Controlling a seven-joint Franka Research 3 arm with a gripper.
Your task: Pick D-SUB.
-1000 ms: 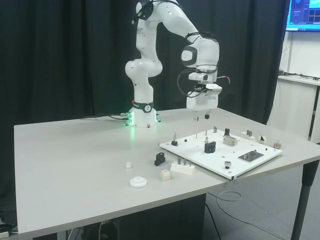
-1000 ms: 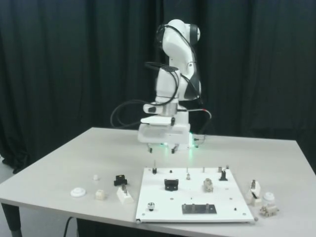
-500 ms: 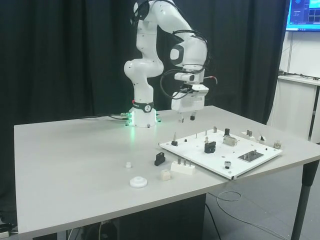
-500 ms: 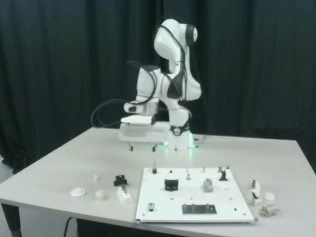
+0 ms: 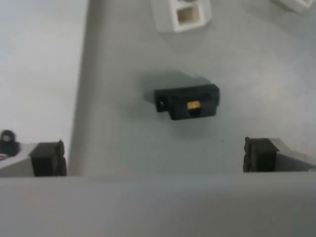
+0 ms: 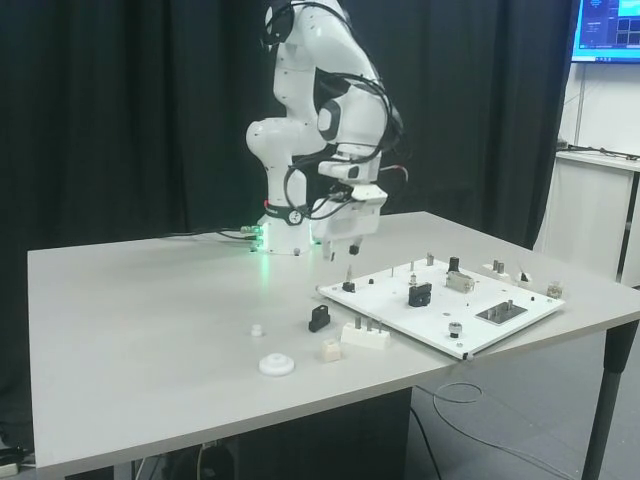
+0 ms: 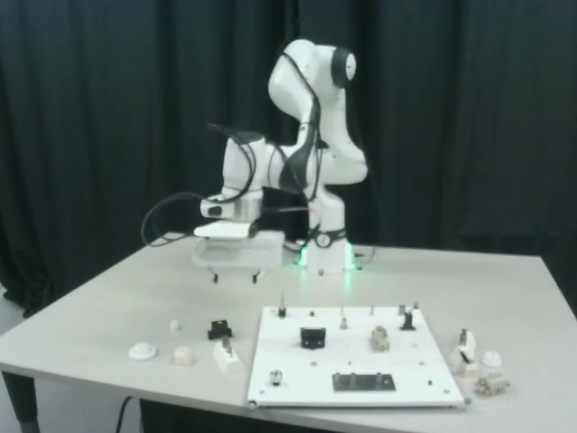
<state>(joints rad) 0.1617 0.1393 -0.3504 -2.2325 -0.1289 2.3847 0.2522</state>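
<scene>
One small black D-SUB connector (image 5: 187, 102) lies flat on the grey bench (image 6: 150, 300), loose, just off the near edge of the white board (image 6: 440, 305) and near a white block (image 6: 365, 334) and a small white cube (image 6: 330, 349). Wrist view centres it between the two black fingertips. Gripper (image 6: 337, 250) hangs well above it, fingers spread wide, nothing held. Step in hand, as I judge: approach, lining up over the part; no descent yet. Next move calls for a straight drop with the fingers astride the connector's short sides, then closing. Neighbouring white pieces sit near, so keep the line true.
</scene>
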